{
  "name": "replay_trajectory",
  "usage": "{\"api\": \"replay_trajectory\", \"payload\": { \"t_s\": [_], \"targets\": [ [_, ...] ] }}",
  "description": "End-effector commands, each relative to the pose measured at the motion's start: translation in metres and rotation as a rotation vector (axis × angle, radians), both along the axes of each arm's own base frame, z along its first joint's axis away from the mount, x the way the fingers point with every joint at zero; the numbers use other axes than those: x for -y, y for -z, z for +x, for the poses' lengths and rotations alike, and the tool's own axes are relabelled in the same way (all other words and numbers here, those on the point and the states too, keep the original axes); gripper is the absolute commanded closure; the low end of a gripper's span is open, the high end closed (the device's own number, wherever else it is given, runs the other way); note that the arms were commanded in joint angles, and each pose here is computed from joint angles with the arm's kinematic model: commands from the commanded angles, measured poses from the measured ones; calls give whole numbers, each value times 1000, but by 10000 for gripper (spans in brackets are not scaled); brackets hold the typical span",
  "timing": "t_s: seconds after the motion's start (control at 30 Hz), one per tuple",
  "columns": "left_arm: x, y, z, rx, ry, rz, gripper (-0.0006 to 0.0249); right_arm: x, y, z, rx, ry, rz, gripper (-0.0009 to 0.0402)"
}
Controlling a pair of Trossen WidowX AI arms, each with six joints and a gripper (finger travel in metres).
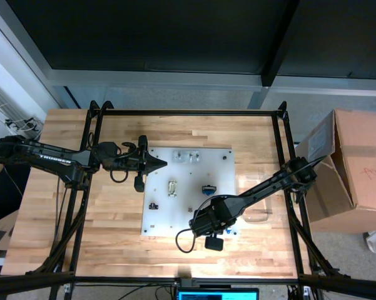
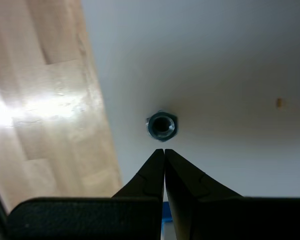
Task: Pick the M12 nut and place it on its threads and fasten
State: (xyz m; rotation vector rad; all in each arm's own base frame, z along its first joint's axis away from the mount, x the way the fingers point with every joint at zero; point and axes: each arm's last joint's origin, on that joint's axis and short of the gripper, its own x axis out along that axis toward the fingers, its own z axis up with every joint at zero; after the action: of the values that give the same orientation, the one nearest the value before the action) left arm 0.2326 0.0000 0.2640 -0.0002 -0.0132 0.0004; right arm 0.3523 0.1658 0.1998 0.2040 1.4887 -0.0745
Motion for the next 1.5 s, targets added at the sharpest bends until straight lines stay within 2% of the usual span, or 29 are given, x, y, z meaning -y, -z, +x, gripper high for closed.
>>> {"api": "replay_trajectory", "payload": {
  "t_s": [0.03,0.2,0.7,0.73,0.77,0.87,0.9,0.93,1.0,1.07,1.3,1.37,1.5],
  "targets": [
    [0,0,0,0,0,0,243,2,2,-1,2,3,-48,394],
    [0,0,0,0,0,0,243,3,5,-3,-2,-4,-69,394],
    [0,0,0,0,0,0,243,1,12,-2,23,-15,-52,393],
    [0,0,0,0,0,0,243,1,13,-2,20,-16,-37,393],
    [0,0,0,0,0,0,243,-1,14,-2,13,-21,6,394],
    [0,0,0,0,0,0,243,-8,14,-1,-26,-96,237,393],
    [0,0,0,0,0,0,243,-10,13,-1,-37,-117,279,393],
    [0,0,0,0,0,0,243,-10,13,-2,-48,-129,290,393],
    [0,0,0,0,0,0,243,-9,12,-4,-65,-126,273,393],
    [0,0,0,1,0,0,243,-7,12,-4,-62,-117,232,393],
    [0,0,0,1,0,0,243,0,5,-4,-14,-90,-17,393],
    [0,0,0,0,0,0,243,2,3,-4,1,-107,-73,393],
    [0,0,0,0,0,0,243,3,3,-2,25,-139,-119,393]
  ]
}}
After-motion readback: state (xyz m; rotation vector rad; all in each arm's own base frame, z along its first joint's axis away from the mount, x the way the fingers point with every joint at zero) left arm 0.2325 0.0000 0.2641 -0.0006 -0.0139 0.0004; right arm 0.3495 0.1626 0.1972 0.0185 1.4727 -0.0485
